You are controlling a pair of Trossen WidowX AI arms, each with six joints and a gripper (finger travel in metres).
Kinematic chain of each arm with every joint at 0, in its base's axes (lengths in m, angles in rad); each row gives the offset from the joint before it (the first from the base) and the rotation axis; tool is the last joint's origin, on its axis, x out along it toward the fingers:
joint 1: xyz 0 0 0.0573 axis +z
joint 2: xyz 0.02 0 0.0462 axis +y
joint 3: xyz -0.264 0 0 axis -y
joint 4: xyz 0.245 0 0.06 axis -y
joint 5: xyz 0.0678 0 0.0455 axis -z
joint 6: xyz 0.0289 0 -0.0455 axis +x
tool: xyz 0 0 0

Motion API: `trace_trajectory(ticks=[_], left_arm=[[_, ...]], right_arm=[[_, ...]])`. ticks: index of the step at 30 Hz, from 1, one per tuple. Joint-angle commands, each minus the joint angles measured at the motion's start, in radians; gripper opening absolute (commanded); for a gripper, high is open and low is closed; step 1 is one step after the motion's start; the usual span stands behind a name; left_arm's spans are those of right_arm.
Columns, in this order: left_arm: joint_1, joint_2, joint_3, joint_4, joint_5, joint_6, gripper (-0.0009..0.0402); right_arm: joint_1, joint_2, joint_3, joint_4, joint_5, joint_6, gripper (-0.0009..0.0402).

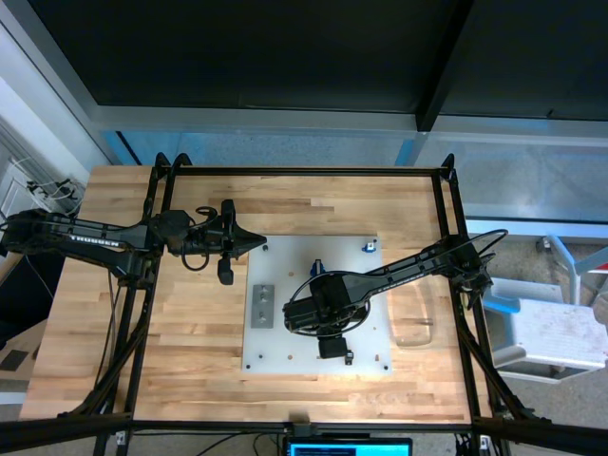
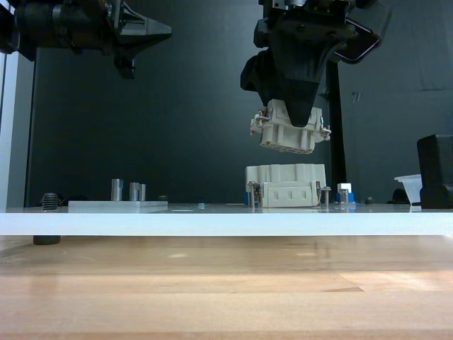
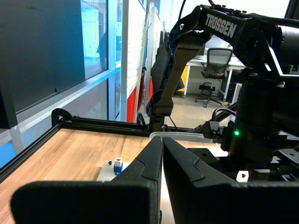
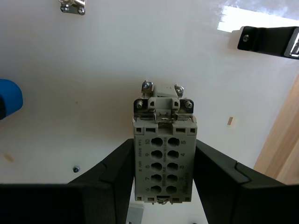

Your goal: Pick the HAN10E connector and install in the HAN10E hub

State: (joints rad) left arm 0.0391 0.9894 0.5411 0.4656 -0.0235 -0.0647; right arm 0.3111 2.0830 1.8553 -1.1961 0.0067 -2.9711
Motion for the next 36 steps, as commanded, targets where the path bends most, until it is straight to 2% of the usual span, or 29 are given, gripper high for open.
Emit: trace_trajectory(ticks=[1,9,12,16,26,31,33,36], left_arm=[[0.0,0.0,0.0,0.0,0.0,0.0,0.0],[0.0,0.0,0.0,0.0,0.0,0.0,0.0],[0.0,0.0,0.0,0.0,0.0,0.0,0.0],[0.0,0.0,0.0,0.0,0.0,0.0,0.0],[0.0,0.0,0.0,-0.014,0.0,0.0,0.0],[0.0,0.0,0.0,-0.014,0.0,0.0,0.0],[0.0,0.0,0.0,-0.014,0.0,0.0,0.0],[0.0,0.0,0.0,-0.014,0.0,0.0,0.0]], right_arm=[[-0.001,0.0,0.0,0.002,0.001,0.005,0.0009],[-0.001,0.0,0.0,-0.006,0.001,0.004,0.0009],[0.0,0.0,0.008,-0.027,0.011,0.023,0.0009],[0.001,0.013,0.045,-0.085,0.021,0.031,0.0009],[0.0,0.13,0.219,-0.215,0.021,0.058,0.0009],[-0.003,0.15,0.231,-0.2,0.016,0.072,0.0009],[-0.003,0.152,0.23,-0.198,0.0,0.088,0.0009],[-0.004,0.152,0.23,-0.198,0.002,0.105,0.0009]])
